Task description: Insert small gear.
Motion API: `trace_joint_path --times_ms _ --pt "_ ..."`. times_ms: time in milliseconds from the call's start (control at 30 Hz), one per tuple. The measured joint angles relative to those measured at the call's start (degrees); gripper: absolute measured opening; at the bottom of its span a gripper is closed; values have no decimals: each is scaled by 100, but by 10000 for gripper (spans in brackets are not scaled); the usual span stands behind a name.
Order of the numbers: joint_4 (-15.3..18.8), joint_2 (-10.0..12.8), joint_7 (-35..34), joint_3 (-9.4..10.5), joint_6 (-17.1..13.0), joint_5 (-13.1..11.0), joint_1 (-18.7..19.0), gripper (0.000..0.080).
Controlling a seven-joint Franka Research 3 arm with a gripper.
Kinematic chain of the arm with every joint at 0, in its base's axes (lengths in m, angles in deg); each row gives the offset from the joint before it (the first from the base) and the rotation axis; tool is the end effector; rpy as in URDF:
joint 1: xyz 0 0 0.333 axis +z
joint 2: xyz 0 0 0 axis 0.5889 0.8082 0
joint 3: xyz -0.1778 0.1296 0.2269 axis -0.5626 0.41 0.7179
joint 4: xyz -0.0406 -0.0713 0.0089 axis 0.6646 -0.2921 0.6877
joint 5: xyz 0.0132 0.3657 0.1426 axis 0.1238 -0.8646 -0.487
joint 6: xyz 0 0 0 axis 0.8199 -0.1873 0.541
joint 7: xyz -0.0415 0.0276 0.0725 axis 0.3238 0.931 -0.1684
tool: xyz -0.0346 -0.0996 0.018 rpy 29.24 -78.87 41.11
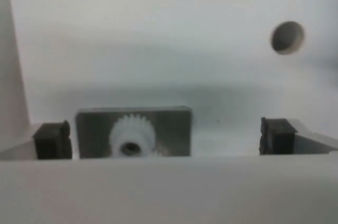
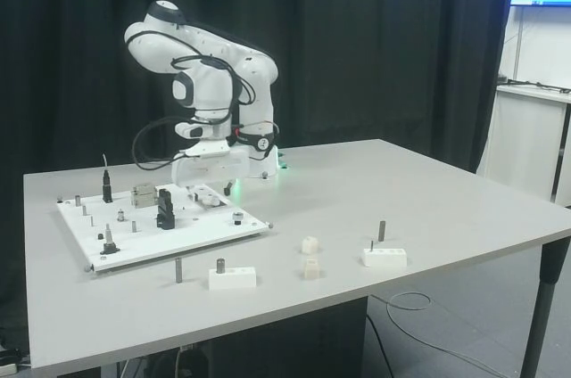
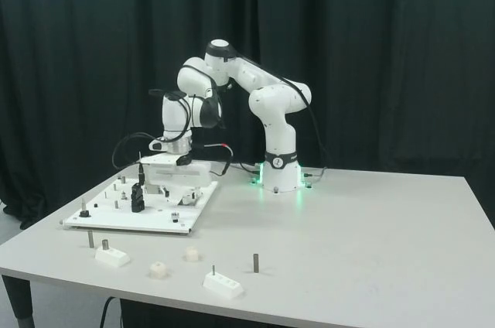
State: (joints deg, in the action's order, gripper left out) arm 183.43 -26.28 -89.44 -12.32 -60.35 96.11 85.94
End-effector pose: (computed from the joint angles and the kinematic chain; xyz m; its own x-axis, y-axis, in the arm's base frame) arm 0.3343 -0.2689 0.2225 0.7857 -0.6184 0.0157 -0.6186 -0.7853 0.0229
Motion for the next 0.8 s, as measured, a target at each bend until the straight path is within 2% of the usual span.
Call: trace_joint_path --times_ms 200,800 --pt "-69 1 0 40 95 6 -27 796" --pt "-144 0 -7 -27 74 43 -155 800"
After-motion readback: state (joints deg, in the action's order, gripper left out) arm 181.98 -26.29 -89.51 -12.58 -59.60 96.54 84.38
